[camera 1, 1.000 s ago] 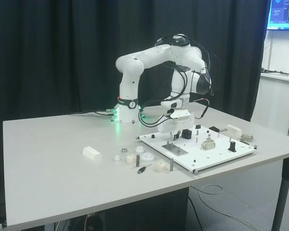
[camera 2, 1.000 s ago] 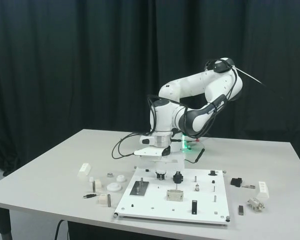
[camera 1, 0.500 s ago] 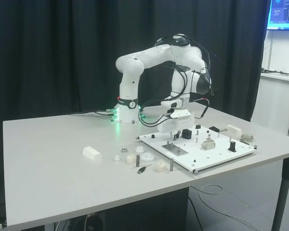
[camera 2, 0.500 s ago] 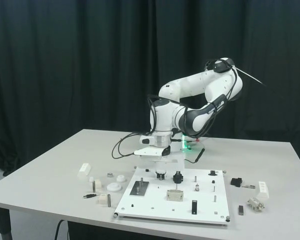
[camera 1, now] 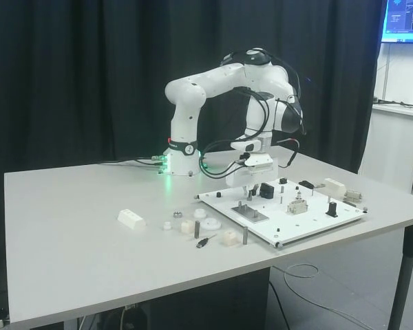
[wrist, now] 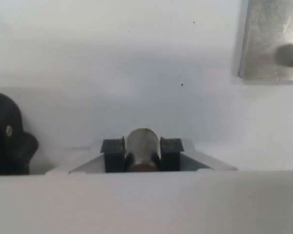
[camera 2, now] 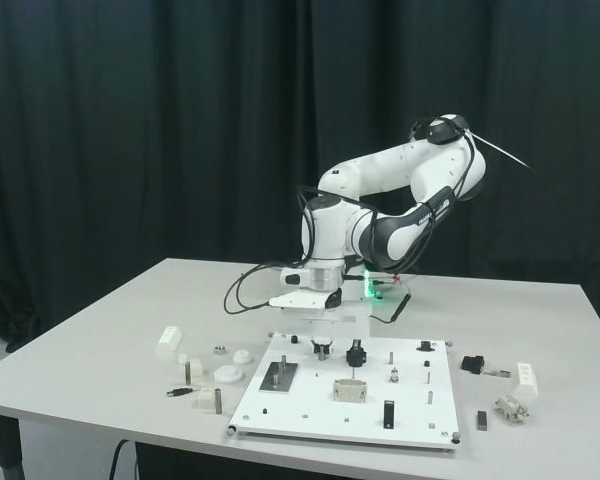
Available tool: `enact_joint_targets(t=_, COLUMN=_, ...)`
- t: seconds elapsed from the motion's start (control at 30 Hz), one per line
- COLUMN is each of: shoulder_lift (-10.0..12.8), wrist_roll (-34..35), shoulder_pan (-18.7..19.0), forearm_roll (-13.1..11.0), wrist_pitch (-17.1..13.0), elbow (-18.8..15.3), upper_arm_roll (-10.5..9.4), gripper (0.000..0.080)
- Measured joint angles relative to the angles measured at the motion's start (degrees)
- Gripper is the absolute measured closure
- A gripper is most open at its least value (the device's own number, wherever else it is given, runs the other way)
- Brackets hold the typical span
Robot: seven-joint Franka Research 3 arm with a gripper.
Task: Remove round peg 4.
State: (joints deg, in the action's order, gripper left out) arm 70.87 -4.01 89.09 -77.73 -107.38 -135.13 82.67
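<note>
- Gripper (wrist: 142, 153) clamped narrow on round peg 4 (wrist: 142, 146), black fingertips (wrist: 113, 152) pressing both sides.
- Held peg just above white board (camera 2: 310, 400), near its rear edge.
- Black knob (camera 2: 356, 355) at three o'clock from the peg in second room view.

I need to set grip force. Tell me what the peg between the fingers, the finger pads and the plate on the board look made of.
Peg: likely metal, a dull grey cylinder with a soft sheen.
Finger pads: probably rubber or plastic, matt black blocks with no glare.
Plate: looks like brushed metal, grey with fine scratches and a bright edge.
Board: smooth white, perhaps painted or plastic; I cannot tell which.
</note>
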Motion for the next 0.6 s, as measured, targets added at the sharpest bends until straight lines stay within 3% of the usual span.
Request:
enact_joint_targets(t=0.33, shoulder_lift=-0.1, wrist_roll=0.7, shoulder_pan=0.3, forearm_roll=1.0, wrist_pitch=1.3, elbow=0.0, upper_arm_roll=1.43, gripper=0.0653)
enact_joint_targets(t=0.6, shoulder_lift=-0.1, wrist_roll=1.8, shoulder_pan=1.0, forearm_roll=3.2, wrist_pitch=3.3, elbow=0.0, upper_arm_roll=3.63, gripper=0.0653)
